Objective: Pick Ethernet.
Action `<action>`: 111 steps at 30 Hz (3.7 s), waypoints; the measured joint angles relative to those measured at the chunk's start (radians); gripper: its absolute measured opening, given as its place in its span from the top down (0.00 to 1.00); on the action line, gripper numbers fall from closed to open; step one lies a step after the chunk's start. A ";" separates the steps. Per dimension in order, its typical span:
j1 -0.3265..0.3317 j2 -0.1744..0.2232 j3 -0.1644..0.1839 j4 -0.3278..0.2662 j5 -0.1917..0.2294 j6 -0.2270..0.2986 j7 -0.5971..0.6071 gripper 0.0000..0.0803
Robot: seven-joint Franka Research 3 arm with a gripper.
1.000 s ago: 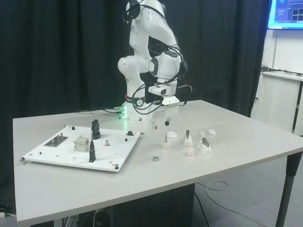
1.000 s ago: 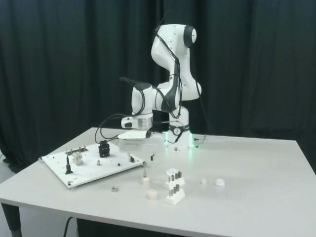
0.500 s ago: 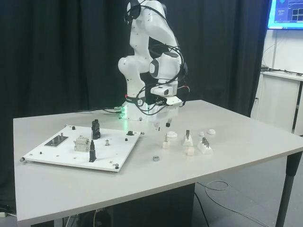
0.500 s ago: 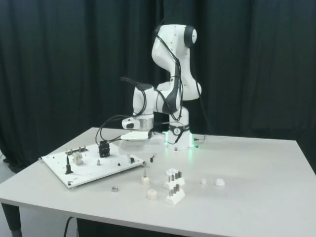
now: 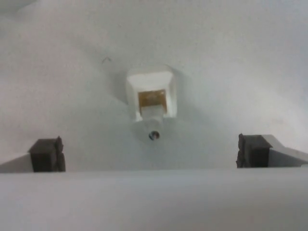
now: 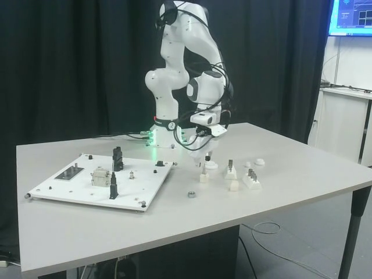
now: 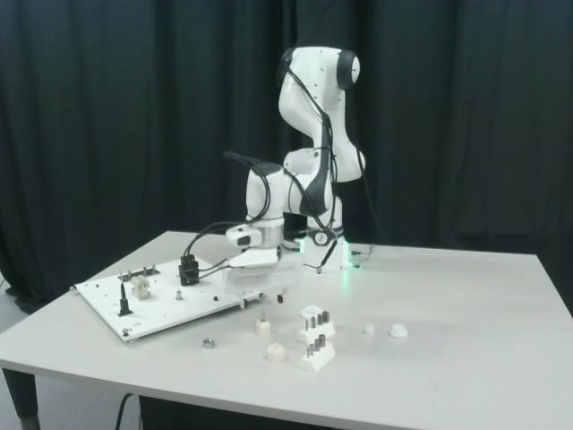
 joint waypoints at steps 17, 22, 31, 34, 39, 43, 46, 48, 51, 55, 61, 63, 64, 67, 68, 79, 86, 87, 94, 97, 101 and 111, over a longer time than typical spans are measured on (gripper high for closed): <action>-0.003 0.051 0.005 0.000 0.000 0.042 -0.081 0.00; -0.003 0.062 0.006 0.000 0.001 0.058 -0.085 0.00; -0.004 0.073 0.013 0.001 0.031 0.081 -0.097 0.00; -0.004 0.075 0.015 0.002 0.041 0.085 -0.100 0.00; -0.005 0.075 0.017 0.006 0.059 0.087 -0.106 0.00; -0.005 0.075 0.017 0.011 0.068 0.087 -0.113 0.00; -0.006 0.075 0.017 0.016 0.083 0.087 -0.111 0.00; -0.009 0.076 0.017 0.020 0.114 0.087 -0.098 0.00; -0.018 0.078 0.016 0.027 0.166 0.087 -0.059 0.00; -0.033 0.081 0.014 0.035 0.212 0.087 0.010 0.00; -0.052 0.086 0.014 0.045 0.236 0.085 0.174 0.00; -0.055 0.088 0.014 0.048 0.236 0.084 0.226 0.00; -0.056 0.089 0.014 0.049 0.236 0.083 0.251 0.00; -0.056 0.090 0.014 0.051 0.236 0.080 0.328 0.00; -0.056 0.090 0.014 0.052 0.236 0.078 0.354 0.00; -0.052 0.090 0.016 0.060 0.236 0.020 0.670 0.00; -0.039 0.091 0.020 0.060 0.236 -0.007 0.820 0.00; -0.038 0.092 0.021 0.060 0.236 -0.010 0.848 0.00; -0.038 0.092 0.030 0.056 0.236 -0.016 1.083 0.00; -0.038 0.092 0.030 0.054 0.236 -0.015 1.141 0.00; -0.039 0.092 0.030 0.051 0.239 -0.008 1.197 0.00; -0.039 0.092 0.030 0.029 0.302 0.038 1.243 0.00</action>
